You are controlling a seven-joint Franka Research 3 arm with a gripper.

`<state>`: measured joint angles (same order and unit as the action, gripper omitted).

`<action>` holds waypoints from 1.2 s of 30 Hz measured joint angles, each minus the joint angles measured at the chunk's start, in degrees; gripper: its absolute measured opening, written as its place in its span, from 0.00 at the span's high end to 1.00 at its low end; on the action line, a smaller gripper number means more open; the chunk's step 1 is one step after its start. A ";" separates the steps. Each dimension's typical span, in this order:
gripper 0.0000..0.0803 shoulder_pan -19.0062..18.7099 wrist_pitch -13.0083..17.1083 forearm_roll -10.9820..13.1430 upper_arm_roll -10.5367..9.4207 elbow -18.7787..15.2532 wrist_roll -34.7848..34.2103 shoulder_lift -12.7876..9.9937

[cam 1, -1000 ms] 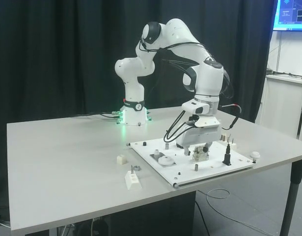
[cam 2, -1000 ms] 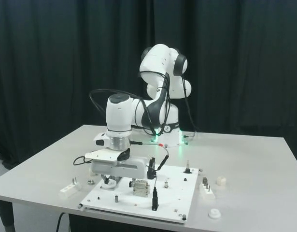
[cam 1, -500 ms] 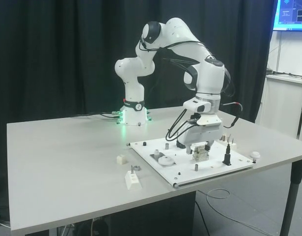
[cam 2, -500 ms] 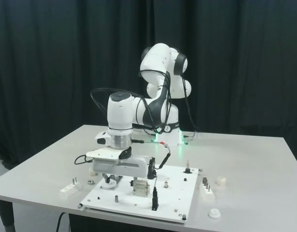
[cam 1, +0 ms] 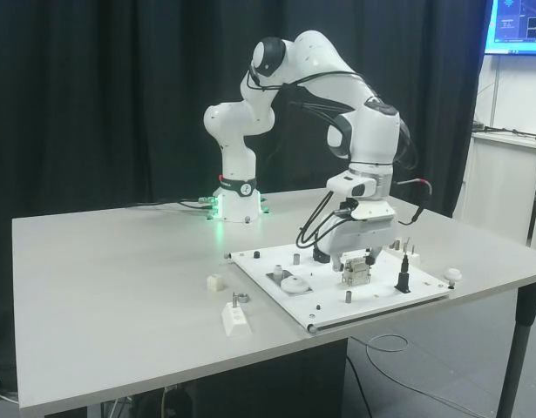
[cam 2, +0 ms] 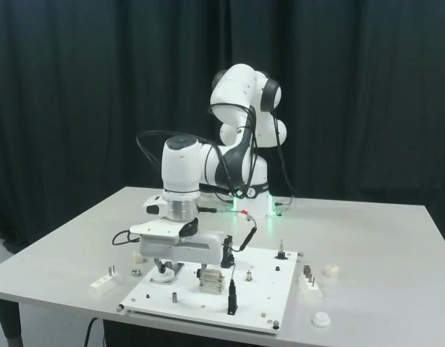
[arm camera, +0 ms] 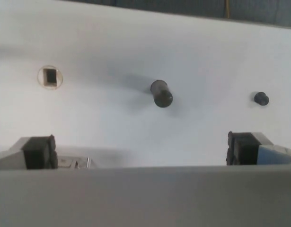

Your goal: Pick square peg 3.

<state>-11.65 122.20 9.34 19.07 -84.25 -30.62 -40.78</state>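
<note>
The grey table [cam 1: 119, 279] carries the white Franka arm [cam 1: 372, 131] and a white square board [cam 1: 381, 296]. The two-finger gripper [arm camera: 140, 151] hovers low over the board, its black pads [arm camera: 39, 152] spread wide with nothing between them. You cannot tell for sure which item is square peg 3. It is likely among the fittings on the board under the hand, near the small grey metal block [cam 1: 356, 273]. Centre the peg between the pads before you descend. Keep clear of the tall black plug [cam 1: 402, 277], the black round peg [arm camera: 161, 93], the small black stud [arm camera: 261, 98] and the square socket [arm camera: 50, 76].
</note>
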 joint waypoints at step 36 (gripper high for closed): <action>0.00 -0.18 0.22 0.02 -1.13 0.10 2.58 2.06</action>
<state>-11.83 122.42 9.36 17.94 -84.15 -28.04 -38.72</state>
